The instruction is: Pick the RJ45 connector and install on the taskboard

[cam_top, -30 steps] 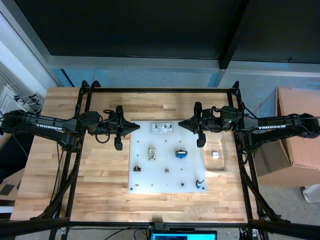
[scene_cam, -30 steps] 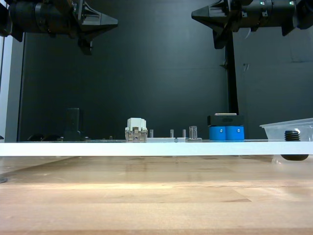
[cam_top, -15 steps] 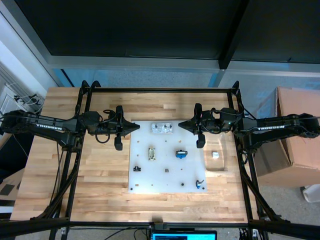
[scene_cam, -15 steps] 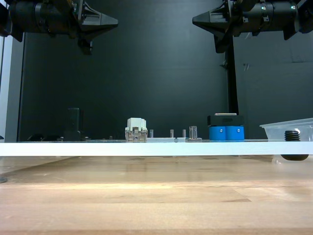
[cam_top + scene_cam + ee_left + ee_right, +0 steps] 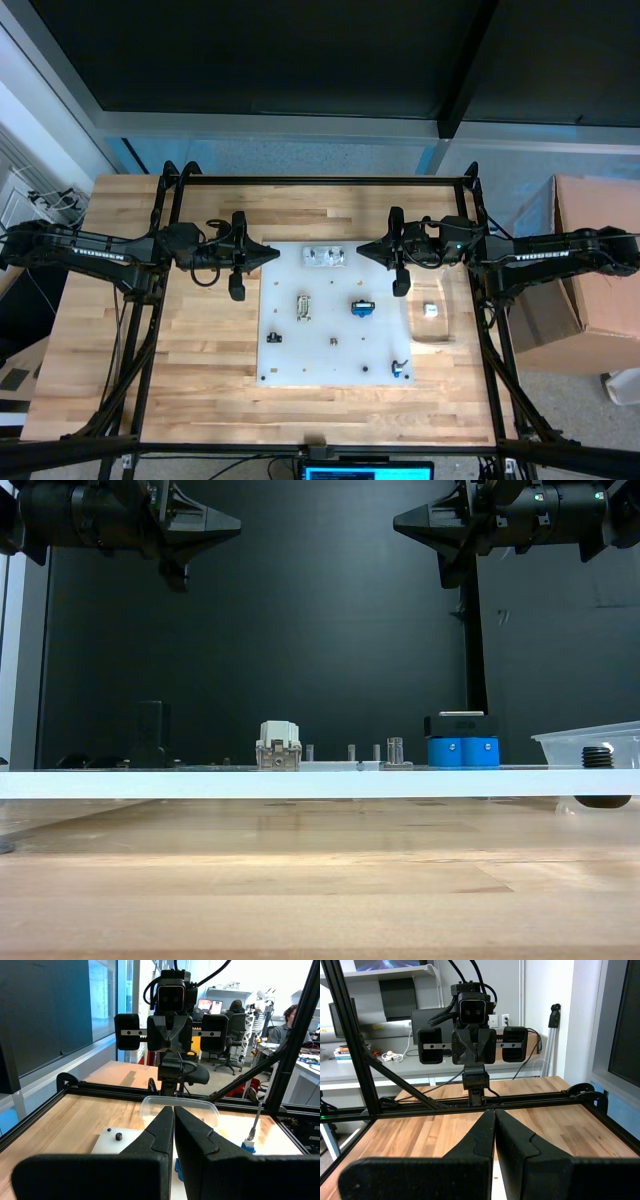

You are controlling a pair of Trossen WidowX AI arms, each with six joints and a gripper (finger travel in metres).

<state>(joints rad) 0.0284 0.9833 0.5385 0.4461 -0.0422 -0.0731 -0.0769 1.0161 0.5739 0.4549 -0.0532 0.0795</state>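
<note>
High view vs. a sec ago: almost nothing is seen to have moved. The left gripper (image 5: 275, 255) is held high above the white board's (image 5: 300, 365) far left corner, same spot as before. Its fingers are pressed together w/ nothing between them, per the left wrist view. The right gripper (image 5: 360, 250) is held aloft above the board's far edge, right of centre; only a slight levelling of that arm is noted in the low view. Its fingers are closed together too, empty.

At the board's near right corner, a grey piece taken to be the RJ45 connector (image 5: 397, 362) is seen on the blue jack (image 5: 402, 372), free of both grippers. Its cable is seen rising from it in the left wrist view; seating depth can't be told. In the clear tray (image 5: 440, 337), off the board's right edge, only the white block (image 5: 430, 310) is seen, nothing darker on it.

Judged from this: install prob. done and arms parked, w/ a seating check at most left.
</note>
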